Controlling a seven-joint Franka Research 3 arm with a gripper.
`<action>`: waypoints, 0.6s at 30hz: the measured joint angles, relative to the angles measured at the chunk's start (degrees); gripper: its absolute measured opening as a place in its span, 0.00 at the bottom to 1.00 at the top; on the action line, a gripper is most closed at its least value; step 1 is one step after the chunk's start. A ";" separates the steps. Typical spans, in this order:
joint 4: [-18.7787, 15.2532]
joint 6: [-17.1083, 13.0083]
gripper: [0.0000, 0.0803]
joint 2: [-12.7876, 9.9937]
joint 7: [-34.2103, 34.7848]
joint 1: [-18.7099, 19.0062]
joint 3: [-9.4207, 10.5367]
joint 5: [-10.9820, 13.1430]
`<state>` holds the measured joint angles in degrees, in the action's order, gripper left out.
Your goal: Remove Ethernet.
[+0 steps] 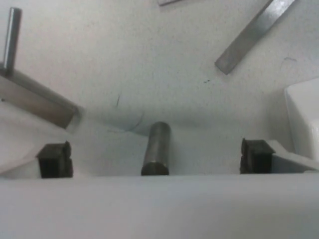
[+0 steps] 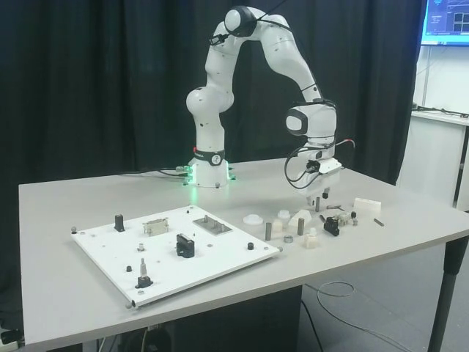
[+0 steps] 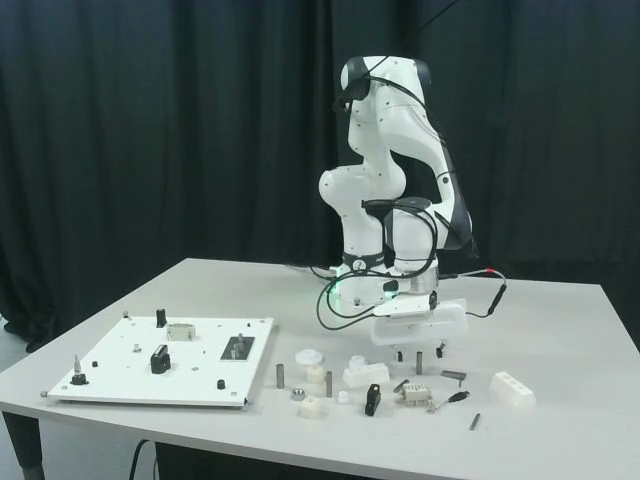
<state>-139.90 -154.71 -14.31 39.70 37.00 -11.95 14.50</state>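
Wrist view, fingers spread, grey peg between, untouched

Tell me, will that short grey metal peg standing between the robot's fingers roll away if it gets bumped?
Probably. The short grey metal peg looks round and smooth, so once tipped it could roll. It stands upright on one small end on the grey table, so a nudge may topple it. It looks stiff.

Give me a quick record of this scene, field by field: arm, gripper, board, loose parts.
arm: white, bolted on the grey table, bent down over the loose parts
gripper: open, low above the table, holding nothing
between fingertips: grey cylinder, lying on the table
board: white board, apart from the gripper, carrying several mounted parts
loose parts: white block, small white and black pieces beside the board
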 joint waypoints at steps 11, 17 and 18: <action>0.52 0.55 0.99 0.30 0.00 0.00 0.15 0.00; 0.71 0.97 1.00 0.59 0.00 -0.03 0.09 0.00; 0.74 0.98 1.00 0.64 0.00 -0.04 0.07 0.00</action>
<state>-139.17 -153.73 -13.67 39.70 36.96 -11.88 14.49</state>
